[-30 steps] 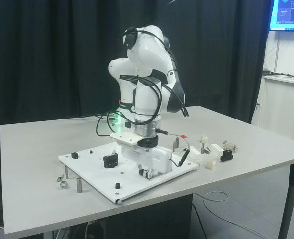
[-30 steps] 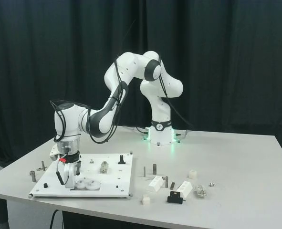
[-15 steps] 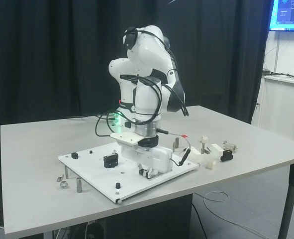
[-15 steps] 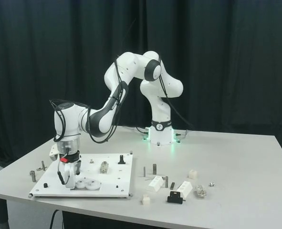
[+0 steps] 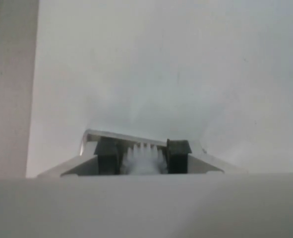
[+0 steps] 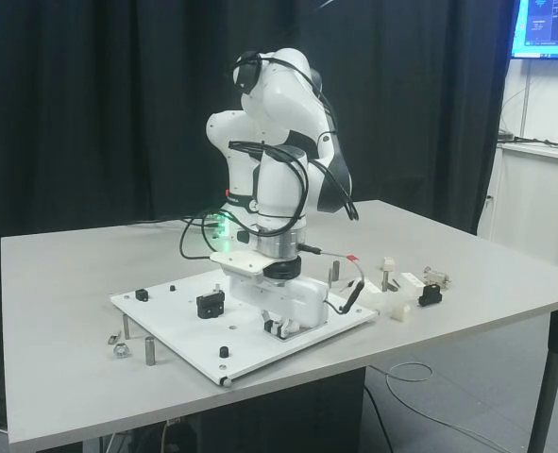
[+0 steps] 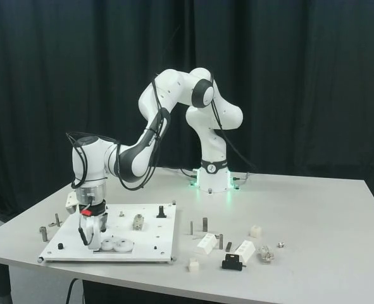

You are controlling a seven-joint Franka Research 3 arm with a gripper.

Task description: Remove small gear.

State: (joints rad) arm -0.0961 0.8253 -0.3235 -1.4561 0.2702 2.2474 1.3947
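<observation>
The gripper is down at the white board, and in the wrist view its two black fingers are clamped on the small gear; the white teeth show in the gap between the pads. The gear therefore sits directly between the fingers, gripped on opposite flanks.

Compared with a second ago, the second room view shows the hand a touch higher over the board, while the first room view shows almost no difference. The change is slight, so it reads as the start of a lift rather than a clear pull-off. Whether the gear has left its peg cannot be told from these views.

Just beside the fingers, on the side away from the board's edge, two larger gears lie on the board, close to the gripped one.

Loose parts lie on the grey bench, well apart from the fingers.

The next move probably calls for a straight upward pull, since a tilt could bind the gear on its shaft or catch the neighbouring teeth.
</observation>
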